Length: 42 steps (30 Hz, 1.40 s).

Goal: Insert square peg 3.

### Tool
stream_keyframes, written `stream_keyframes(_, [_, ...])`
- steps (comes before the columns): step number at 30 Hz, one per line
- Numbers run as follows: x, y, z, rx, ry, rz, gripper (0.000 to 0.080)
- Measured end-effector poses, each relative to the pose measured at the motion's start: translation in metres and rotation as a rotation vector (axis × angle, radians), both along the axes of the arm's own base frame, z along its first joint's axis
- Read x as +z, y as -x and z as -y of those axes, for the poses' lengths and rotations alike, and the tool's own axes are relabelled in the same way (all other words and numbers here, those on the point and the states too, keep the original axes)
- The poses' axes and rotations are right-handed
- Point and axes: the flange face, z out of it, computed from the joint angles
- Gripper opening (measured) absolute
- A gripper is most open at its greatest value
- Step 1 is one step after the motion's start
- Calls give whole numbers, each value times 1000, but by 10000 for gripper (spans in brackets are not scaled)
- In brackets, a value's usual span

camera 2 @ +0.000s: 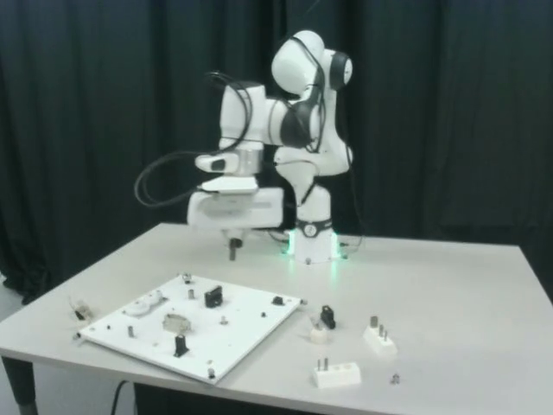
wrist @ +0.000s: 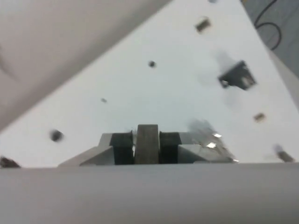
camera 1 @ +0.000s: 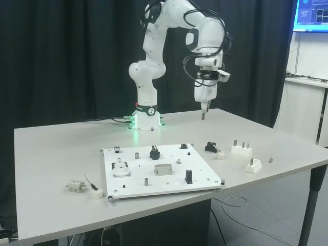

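Observation:
My gripper (camera 1: 204,114) hangs well above the table, near the far side of the white board (camera 1: 159,177), and is shut on a small grey square peg (wrist: 147,143). The wrist view shows the peg upright between the two black finger pads (wrist: 122,145). From the side, the peg (camera 2: 233,252) sticks down below the gripper (camera 2: 233,245). Below the gripper, the board (wrist: 163,93) carries several small holes and fixtures. I cannot tell which hole belongs to this peg.
A black and grey fixture (wrist: 238,77) sits on the board. To the right of the board stand a black part (camera 1: 210,147) and two white holders (camera 1: 241,148) (camera 1: 252,165) with pegs. A small connector (camera 1: 76,185) lies to the left of the board.

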Motion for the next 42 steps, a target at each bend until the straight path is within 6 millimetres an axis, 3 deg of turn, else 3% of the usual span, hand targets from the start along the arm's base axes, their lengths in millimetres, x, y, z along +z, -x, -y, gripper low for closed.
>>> stream_keyframes(9, [0,-5,36,115,28,-24,116])
stream_keyframes(42, [-25,-42,115,430,80,-71,116])
